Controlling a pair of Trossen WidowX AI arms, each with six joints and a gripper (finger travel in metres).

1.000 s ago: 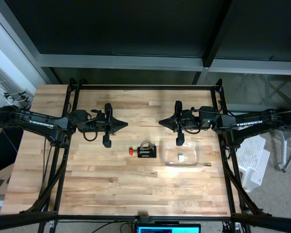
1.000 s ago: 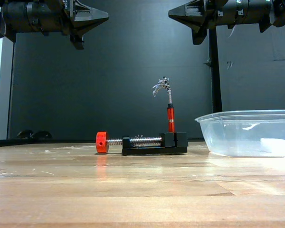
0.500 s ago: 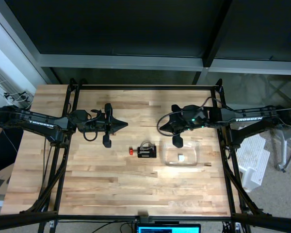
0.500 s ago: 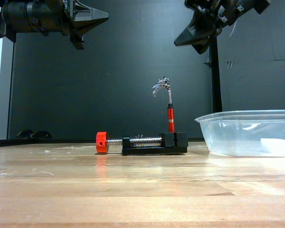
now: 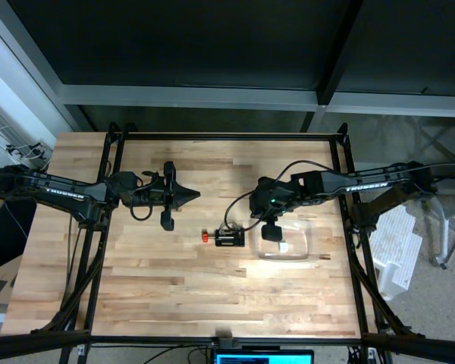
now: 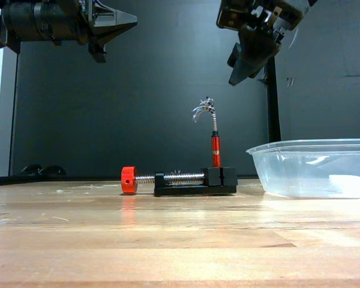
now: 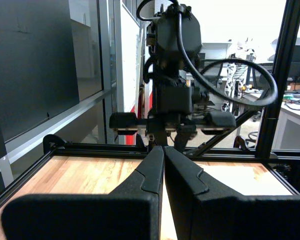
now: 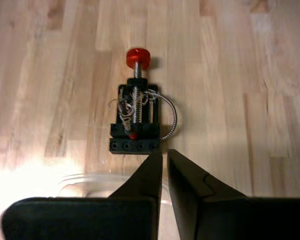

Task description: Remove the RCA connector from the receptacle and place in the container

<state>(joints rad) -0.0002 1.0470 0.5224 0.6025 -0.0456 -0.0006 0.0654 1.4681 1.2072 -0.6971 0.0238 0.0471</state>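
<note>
Black right gripper (image 6: 235, 78), clenched empty, tilted down toward black block receptacle (image 8: 134, 131), clear plastic container (image 5: 306, 254) partly hidden, left gripper (image 6: 132, 23) clenched, level.

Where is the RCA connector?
Low view: RCA connector stands upright in the receptacle, left of the container; right gripper above it, left gripper parked high at left.

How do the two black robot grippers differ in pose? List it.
The left gripper points level, high over the table's left side; the right gripper tilts down toward the black block receptacle. The left hangs farther from it. Both are shut and empty.
</note>
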